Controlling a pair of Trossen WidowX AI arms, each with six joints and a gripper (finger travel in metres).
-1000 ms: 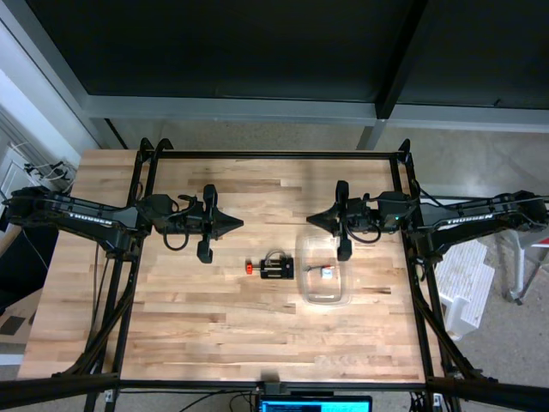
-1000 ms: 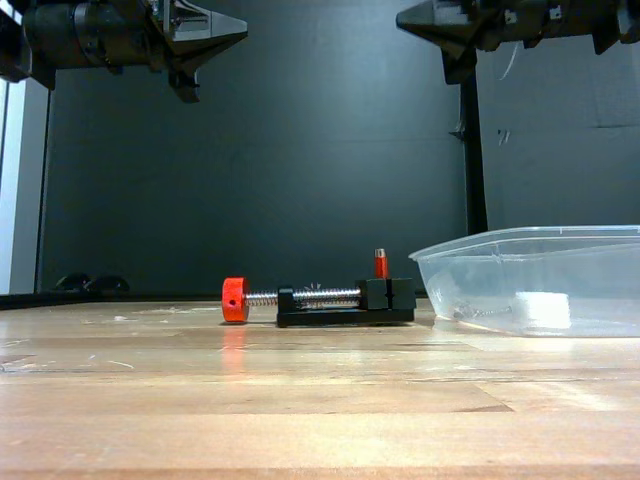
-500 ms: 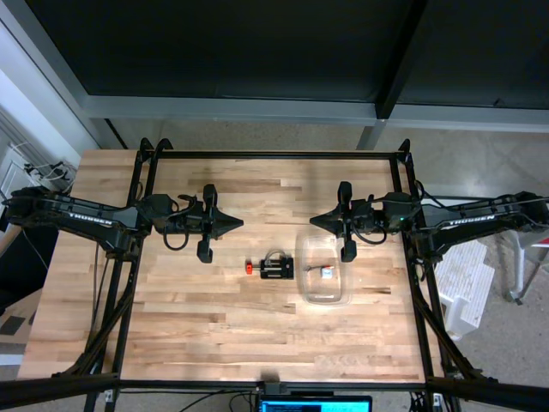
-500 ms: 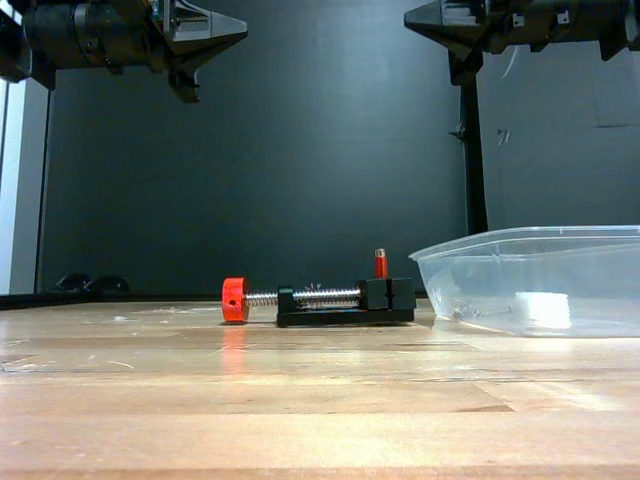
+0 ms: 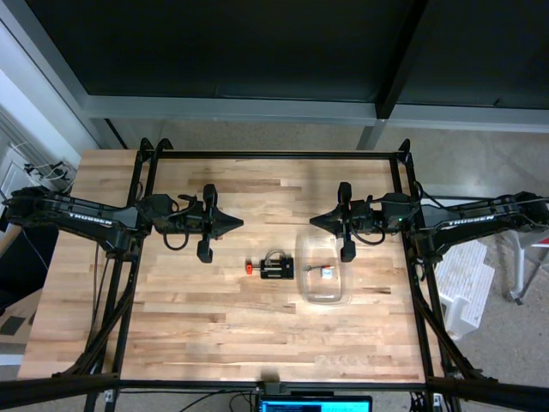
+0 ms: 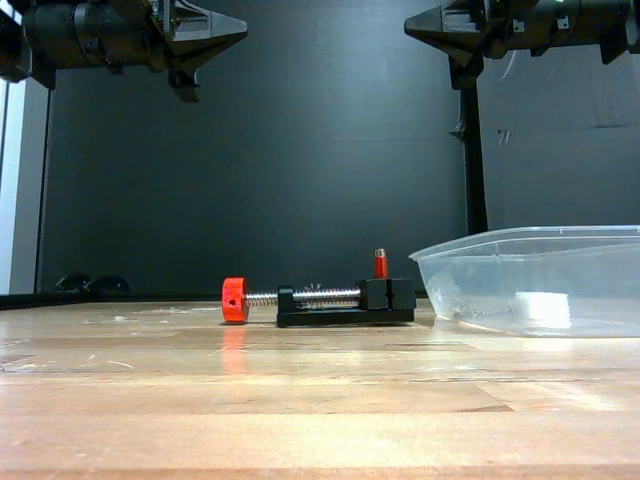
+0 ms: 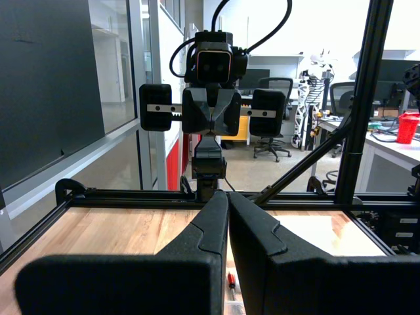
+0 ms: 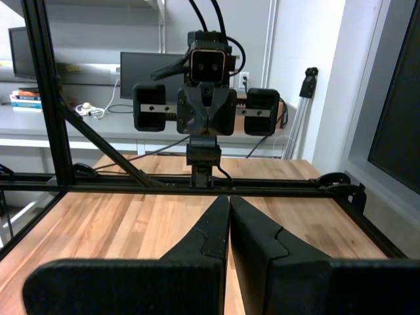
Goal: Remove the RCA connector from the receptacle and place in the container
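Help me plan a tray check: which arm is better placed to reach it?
Right. The right gripper hangs shut above the table just beyond the clear tray. The left gripper, also shut, is farther off, past the vise.

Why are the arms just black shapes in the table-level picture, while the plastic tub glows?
Low view: the left gripper and right gripper, high over the table, sit unlit against a dark backdrop; the clear tray passes light and the table mirrors the red knob. High view: even overhead light, faint shadows.
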